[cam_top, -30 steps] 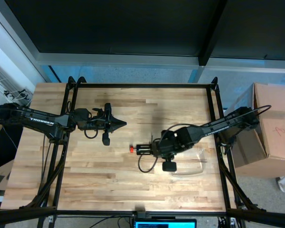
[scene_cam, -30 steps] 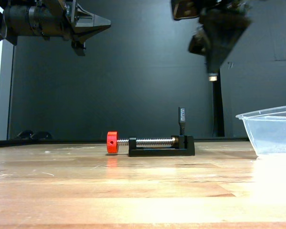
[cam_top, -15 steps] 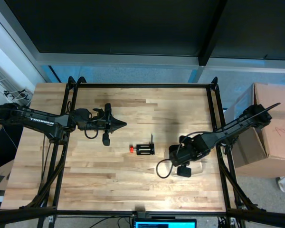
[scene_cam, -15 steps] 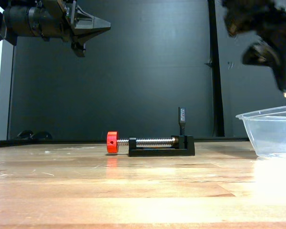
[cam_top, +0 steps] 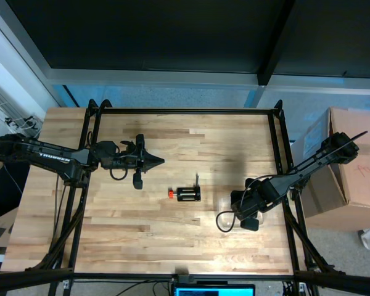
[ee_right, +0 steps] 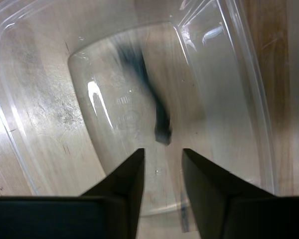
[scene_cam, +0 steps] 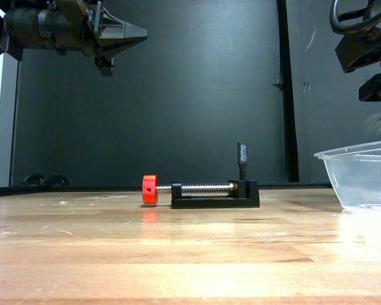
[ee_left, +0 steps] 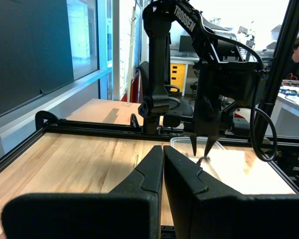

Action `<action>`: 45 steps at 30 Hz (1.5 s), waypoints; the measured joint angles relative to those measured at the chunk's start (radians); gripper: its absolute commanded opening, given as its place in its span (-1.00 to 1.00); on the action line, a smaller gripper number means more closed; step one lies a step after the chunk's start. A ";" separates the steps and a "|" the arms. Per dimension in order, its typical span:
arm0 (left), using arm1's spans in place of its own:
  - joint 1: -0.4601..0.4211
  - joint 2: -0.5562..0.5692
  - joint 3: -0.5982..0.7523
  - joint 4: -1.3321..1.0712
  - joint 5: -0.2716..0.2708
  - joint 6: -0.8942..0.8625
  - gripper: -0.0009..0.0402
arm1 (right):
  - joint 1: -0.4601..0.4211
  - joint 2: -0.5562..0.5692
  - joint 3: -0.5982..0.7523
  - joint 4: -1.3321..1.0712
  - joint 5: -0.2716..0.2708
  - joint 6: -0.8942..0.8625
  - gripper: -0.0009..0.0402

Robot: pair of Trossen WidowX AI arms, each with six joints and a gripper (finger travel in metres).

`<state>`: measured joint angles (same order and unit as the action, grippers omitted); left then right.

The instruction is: Remove the USB-C connector from the USB-C receptacle and place in the container

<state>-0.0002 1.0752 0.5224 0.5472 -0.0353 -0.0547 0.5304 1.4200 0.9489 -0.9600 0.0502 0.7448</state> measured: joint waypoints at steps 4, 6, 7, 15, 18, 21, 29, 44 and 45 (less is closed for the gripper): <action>0.000 0.000 0.000 0.000 0.000 0.000 -0.96 | 0.000 0.000 0.000 -0.001 0.001 0.007 0.01; 0.000 0.000 0.000 0.000 0.000 0.000 -0.96 | 0.000 -0.002 0.000 -0.002 0.002 0.006 0.11; 0.000 0.000 0.000 0.000 0.000 0.000 -0.96 | 0.000 -0.005 0.000 -0.002 0.006 0.006 0.13; 0.000 0.000 0.000 0.000 0.000 0.000 -0.96 | -0.050 -0.107 0.002 0.008 0.084 -0.066 -0.07; 0.000 0.000 0.000 0.000 0.000 0.000 -0.96 | -0.115 -0.161 0.002 0.016 0.109 -0.132 -0.25; 0.000 0.000 0.000 0.000 0.000 0.000 -0.96 | -0.186 -0.212 0.002 0.065 0.116 -0.242 -0.43; 0.000 0.000 0.000 0.000 0.000 0.000 -0.96 | -0.349 -0.345 -0.019 0.328 0.108 -0.533 -0.98; 0.000 0.000 0.000 0.000 0.000 0.000 -0.96 | -0.585 -0.505 -0.323 1.096 -0.142 -0.710 -0.96; 0.000 0.000 0.000 0.000 0.000 0.000 -0.96 | -0.596 -0.505 -0.344 1.145 -0.150 -0.710 -0.96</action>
